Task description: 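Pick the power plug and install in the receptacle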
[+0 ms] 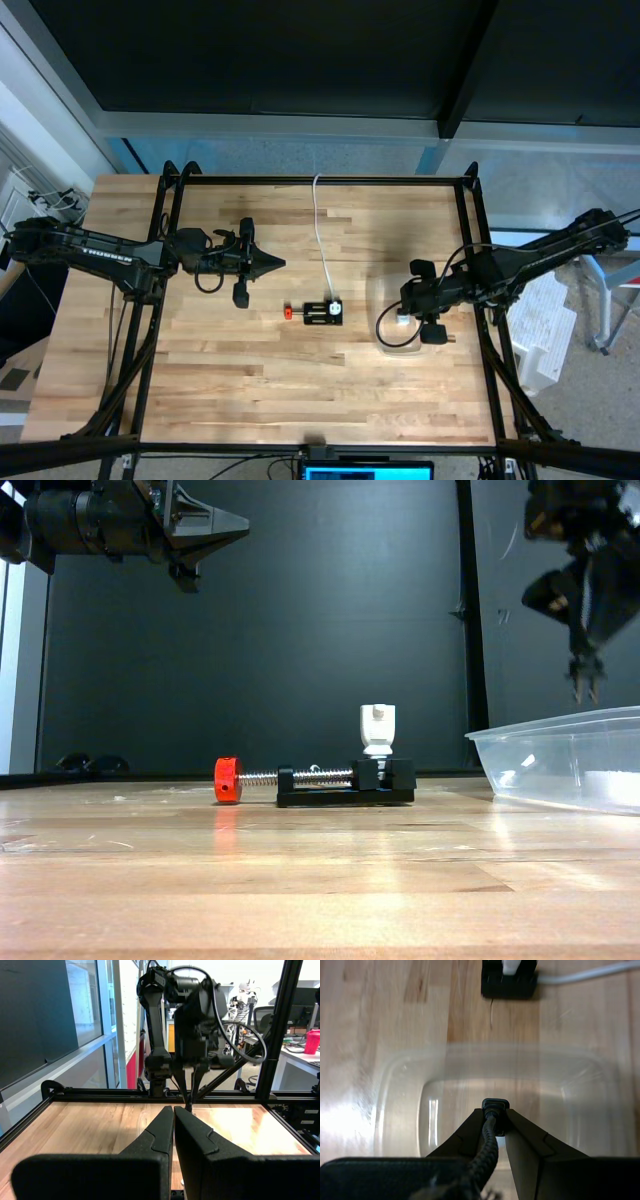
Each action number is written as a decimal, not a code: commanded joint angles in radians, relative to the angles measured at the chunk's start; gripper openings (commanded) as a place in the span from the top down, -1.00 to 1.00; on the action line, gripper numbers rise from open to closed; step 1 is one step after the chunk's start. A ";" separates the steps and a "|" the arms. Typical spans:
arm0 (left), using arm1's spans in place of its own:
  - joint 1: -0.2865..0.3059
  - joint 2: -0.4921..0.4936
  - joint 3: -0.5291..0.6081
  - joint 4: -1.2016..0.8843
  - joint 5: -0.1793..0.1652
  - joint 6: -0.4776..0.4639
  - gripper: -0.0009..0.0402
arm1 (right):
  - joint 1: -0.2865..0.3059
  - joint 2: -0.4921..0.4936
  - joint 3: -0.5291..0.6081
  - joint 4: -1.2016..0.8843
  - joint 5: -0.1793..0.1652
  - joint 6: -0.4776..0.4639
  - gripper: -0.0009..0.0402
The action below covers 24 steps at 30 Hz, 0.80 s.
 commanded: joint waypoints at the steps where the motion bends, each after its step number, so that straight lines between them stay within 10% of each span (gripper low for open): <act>1: 0.000 0.000 0.000 0.000 0.000 0.000 0.96 | -0.003 0.001 0.042 -0.050 0.001 0.001 0.96; 24: 0.000 0.000 0.000 0.000 0.000 0.000 0.96 | -0.130 0.385 0.328 0.054 -0.010 -0.106 0.96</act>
